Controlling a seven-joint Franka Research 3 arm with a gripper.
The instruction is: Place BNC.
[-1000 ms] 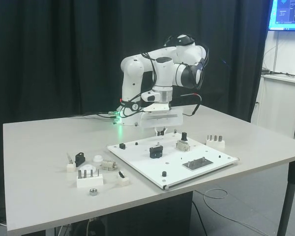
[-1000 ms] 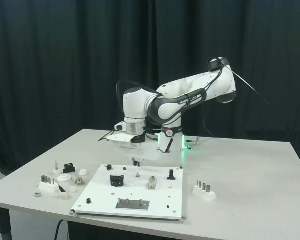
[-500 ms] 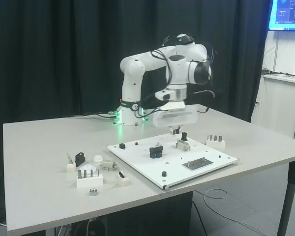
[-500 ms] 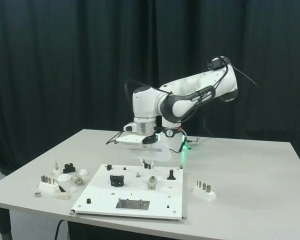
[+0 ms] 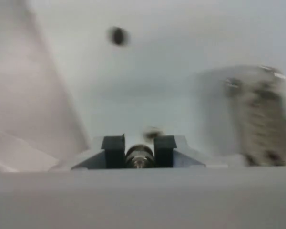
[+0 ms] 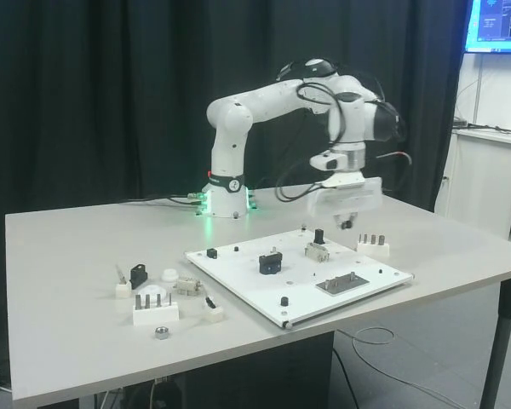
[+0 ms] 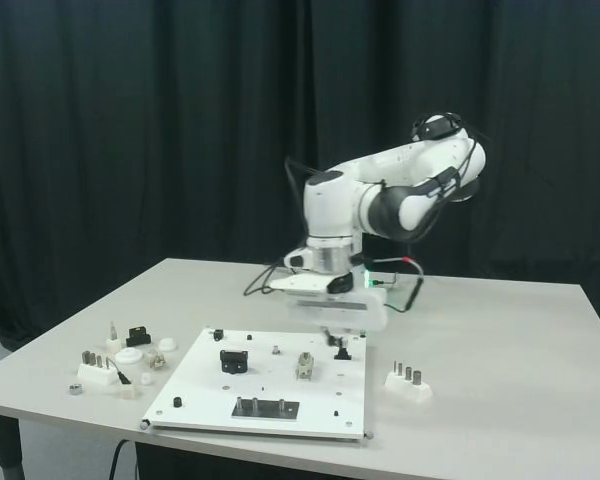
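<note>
In the wrist view my gripper (image 5: 139, 151) has its two black fingers (image 5: 113, 150) shut on a small metal BNC connector (image 5: 139, 158). It hangs a little above the white board (image 5: 171, 86). A blurred metal part (image 5: 260, 114) and a black dot (image 5: 118, 36) show on the board below. From the room, the gripper (image 6: 345, 220) hovers over the board's (image 6: 238, 273) far corner, just beyond a black upright post (image 6: 318, 236). In the second room view the gripper (image 7: 332, 335) is right above that post (image 7: 343, 349). The connector itself is too small to make out in the room views.
The board (image 7: 195, 395) carries a black mount (image 6: 270, 262), a small metal fixture (image 6: 315, 250) and a grey plate with pegs (image 6: 336, 284). A white peg block (image 6: 372, 245) stands beside the board. Several loose parts (image 6: 153, 298) lie on the table's other side.
The arm has swung along the board's far edge, from near the robot's base side to above the black post near the white peg block. The gripper stays shut.
</note>
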